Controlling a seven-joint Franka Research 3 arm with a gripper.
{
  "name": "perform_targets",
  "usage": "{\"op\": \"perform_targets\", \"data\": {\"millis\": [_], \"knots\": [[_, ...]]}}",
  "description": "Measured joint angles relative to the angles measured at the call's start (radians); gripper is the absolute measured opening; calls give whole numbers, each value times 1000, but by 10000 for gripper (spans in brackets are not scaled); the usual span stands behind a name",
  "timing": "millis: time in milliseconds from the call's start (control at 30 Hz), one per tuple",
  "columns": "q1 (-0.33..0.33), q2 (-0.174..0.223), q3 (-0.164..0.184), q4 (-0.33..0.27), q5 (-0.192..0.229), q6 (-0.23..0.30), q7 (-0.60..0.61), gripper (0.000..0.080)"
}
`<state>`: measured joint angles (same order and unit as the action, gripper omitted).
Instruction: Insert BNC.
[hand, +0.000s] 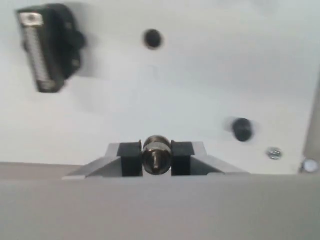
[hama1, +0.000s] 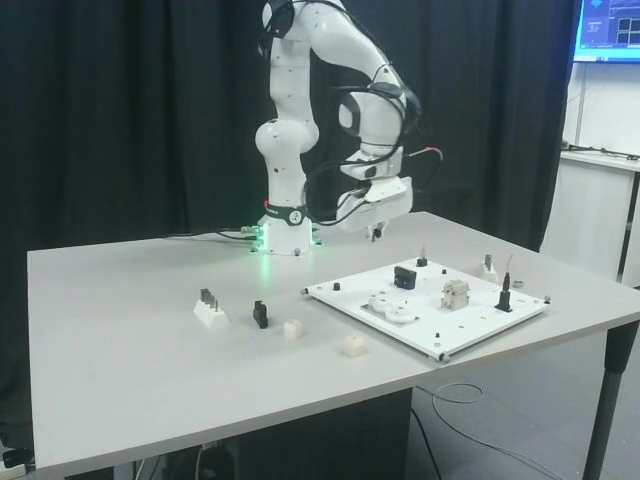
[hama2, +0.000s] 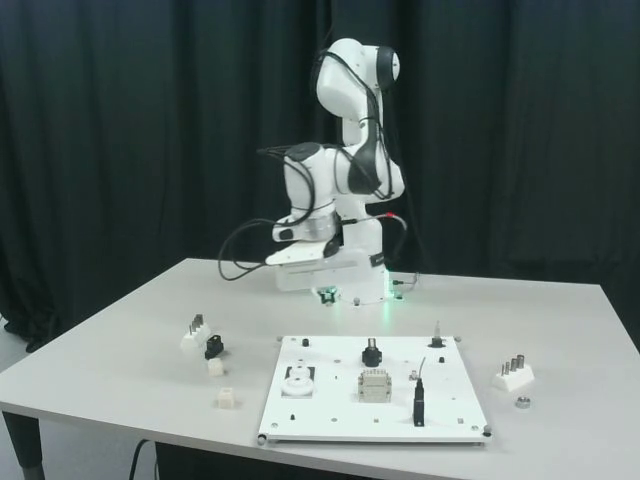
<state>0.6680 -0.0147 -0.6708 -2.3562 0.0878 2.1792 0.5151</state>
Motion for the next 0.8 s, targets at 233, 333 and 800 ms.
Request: {"op": "perform_targets", "data": {"millis": [233, 333, 800], "knots": [[2, -11, 85, 8, 0, -4, 56, 117], [2, -11, 117, 12, 0, -3, 88, 117], [12, 0, 228, 31, 0, 49, 205, 117]]}}
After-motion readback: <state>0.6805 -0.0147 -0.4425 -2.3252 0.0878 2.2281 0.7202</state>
